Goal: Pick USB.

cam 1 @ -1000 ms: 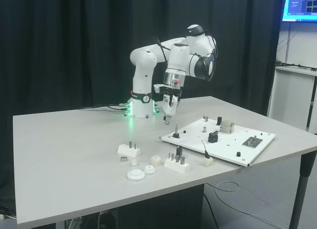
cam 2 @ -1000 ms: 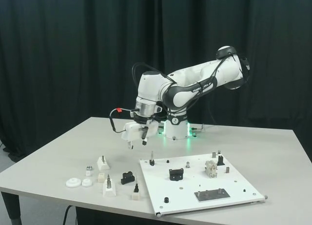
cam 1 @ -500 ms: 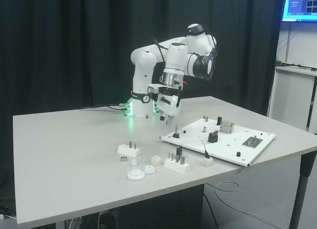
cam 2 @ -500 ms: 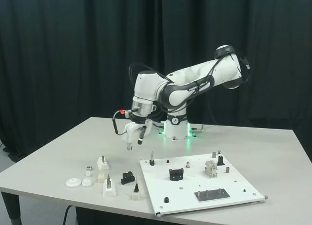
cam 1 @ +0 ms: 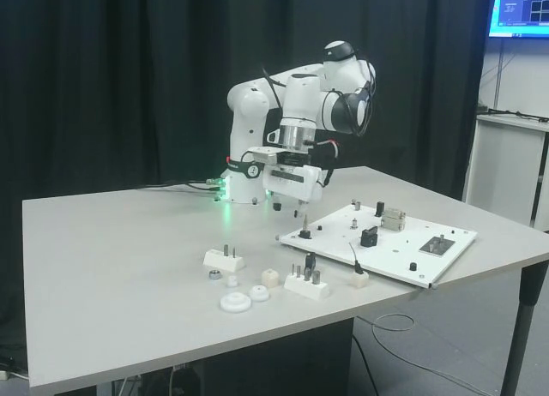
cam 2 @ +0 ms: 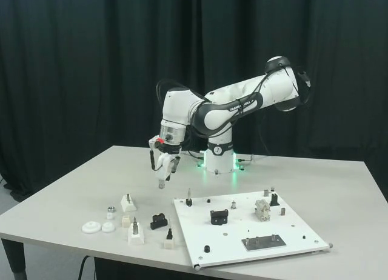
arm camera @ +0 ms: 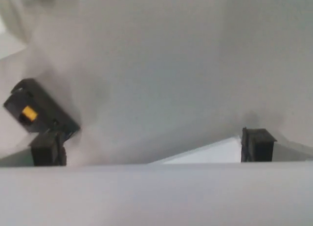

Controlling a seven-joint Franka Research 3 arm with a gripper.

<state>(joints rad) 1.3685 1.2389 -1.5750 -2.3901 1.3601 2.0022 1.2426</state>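
Pincer hangs above grey table, black curtain behind.

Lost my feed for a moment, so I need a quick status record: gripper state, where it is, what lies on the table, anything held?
gripper: open, fingertips wide apart, nothing between them
position: in the air above the grey table, off the white board
loose parts: white gears, white block with pins, black part, all on the table beside the board
USB: not held; cannot tell which part it is
arm base: green light on
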